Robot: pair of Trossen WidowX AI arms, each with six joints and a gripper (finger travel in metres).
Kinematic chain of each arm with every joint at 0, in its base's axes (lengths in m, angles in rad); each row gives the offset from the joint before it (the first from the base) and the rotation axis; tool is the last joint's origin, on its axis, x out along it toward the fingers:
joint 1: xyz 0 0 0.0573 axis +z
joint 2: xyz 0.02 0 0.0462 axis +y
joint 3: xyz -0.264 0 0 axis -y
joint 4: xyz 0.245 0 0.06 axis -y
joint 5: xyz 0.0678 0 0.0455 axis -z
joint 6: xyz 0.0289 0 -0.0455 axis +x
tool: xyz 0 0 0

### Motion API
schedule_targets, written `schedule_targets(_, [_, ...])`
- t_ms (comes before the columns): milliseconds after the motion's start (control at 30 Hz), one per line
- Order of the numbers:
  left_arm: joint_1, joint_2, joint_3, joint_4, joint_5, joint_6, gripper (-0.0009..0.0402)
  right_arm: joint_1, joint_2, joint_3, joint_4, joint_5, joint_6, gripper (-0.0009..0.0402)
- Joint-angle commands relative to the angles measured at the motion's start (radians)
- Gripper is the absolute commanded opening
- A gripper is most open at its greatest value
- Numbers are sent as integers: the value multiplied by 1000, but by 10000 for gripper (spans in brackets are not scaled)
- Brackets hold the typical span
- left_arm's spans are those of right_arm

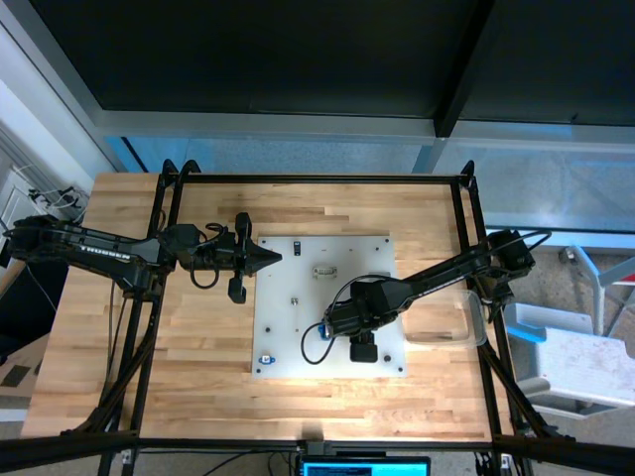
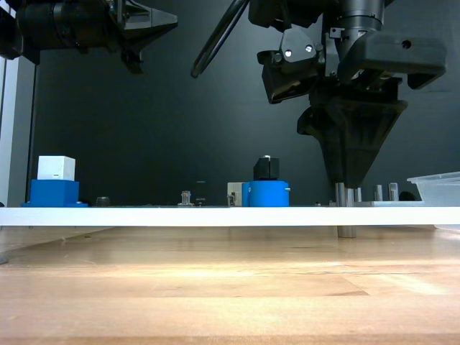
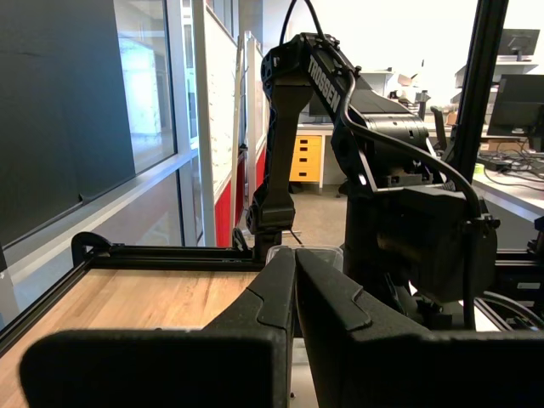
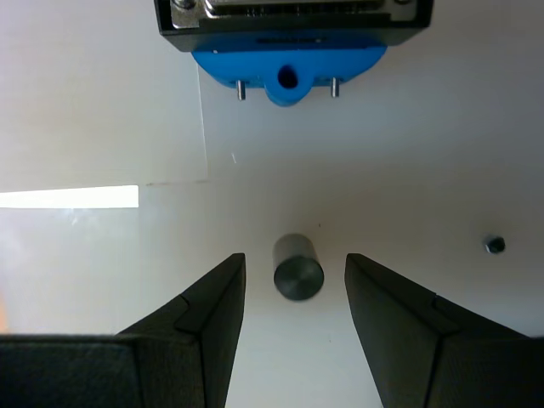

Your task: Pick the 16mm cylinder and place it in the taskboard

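Observation:
The 16mm cylinder point(image 4: 297, 269) is a short grey metal peg standing upright in the white taskboard point(image 4: 425, 170). My right gripper point(image 4: 294, 260) is open, with one finger on each side of the peg and a gap to both. In the low view the right gripper point(image 2: 348, 180) points straight down just over the cylinder point(image 2: 340, 194). In the high view the right gripper point(image 1: 363, 347) hangs over the near right part of the taskboard point(image 1: 298, 337) and hides the peg. My left gripper point(image 1: 268, 256) is shut and empty, held high at the board's left edge, its fingers point(image 3: 280, 289) pressed together.
A blue connector with a black plug point(image 4: 289, 59) sits just beyond the peg. A blue round connector point(image 2: 269, 194) and a blue block with a white cube point(image 2: 54, 183) stand on the board. A clear plastic tray point(image 1: 442, 317) lies right of the board.

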Motion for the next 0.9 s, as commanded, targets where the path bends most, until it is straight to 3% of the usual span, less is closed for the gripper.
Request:
schedule_targets(33, [0, 0, 0, 0, 0, 0, 0, 0, -13, 1, -19, 0, 0, 162])
schedule_targets(900, [0, 0, 0, 0, 0, 0, 0, -1, -134, 1, -67, 1, 0, 162])
